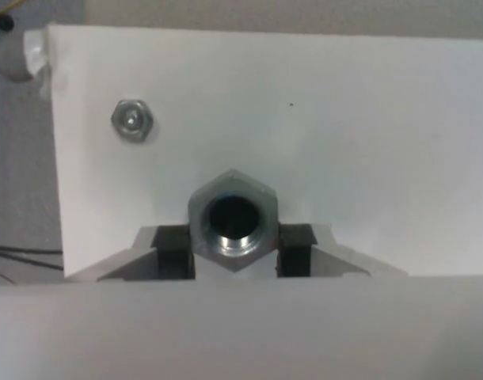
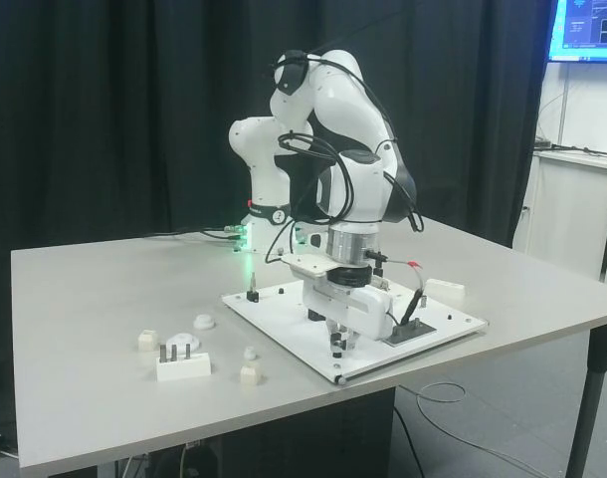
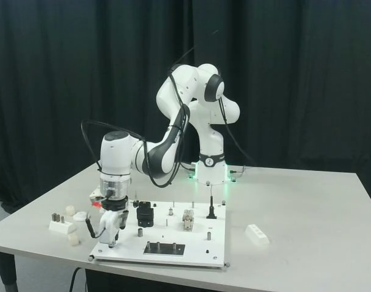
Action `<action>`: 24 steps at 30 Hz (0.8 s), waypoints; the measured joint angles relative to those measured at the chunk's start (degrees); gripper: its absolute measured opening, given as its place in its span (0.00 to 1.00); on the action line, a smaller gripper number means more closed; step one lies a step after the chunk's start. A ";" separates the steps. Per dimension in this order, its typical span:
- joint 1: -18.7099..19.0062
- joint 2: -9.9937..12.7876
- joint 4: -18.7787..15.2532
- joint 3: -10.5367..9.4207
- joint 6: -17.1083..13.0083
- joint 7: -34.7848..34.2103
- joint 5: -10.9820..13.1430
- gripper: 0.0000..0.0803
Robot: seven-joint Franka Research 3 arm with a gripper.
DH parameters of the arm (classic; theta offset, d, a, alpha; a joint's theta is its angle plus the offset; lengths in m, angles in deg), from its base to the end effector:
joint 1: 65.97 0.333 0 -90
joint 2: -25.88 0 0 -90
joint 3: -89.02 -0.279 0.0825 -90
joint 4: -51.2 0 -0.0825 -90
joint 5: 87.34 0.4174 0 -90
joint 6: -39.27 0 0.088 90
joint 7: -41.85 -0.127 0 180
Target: Insert bolt 4.
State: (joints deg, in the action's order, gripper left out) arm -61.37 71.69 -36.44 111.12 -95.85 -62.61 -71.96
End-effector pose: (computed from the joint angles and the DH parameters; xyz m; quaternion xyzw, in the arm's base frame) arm 0.6952 -0.1824 0.1497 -0.4565 0.8877 -0.0590 0.0068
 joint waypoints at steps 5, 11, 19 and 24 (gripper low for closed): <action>0.06 0.02 0.00 0.00 -0.09 -3.23 -0.09 0.28; 0.11 0.03 0.00 0.00 -0.21 -7.01 -0.26 0.28; 0.15 0.04 0.00 -0.01 -0.31 -11.98 -0.44 0.28; 0.16 0.08 0.00 -0.01 -0.42 -15.20 -0.44 0.28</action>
State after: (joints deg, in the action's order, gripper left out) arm -61.21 71.77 -36.44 111.11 -96.27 -77.81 -72.39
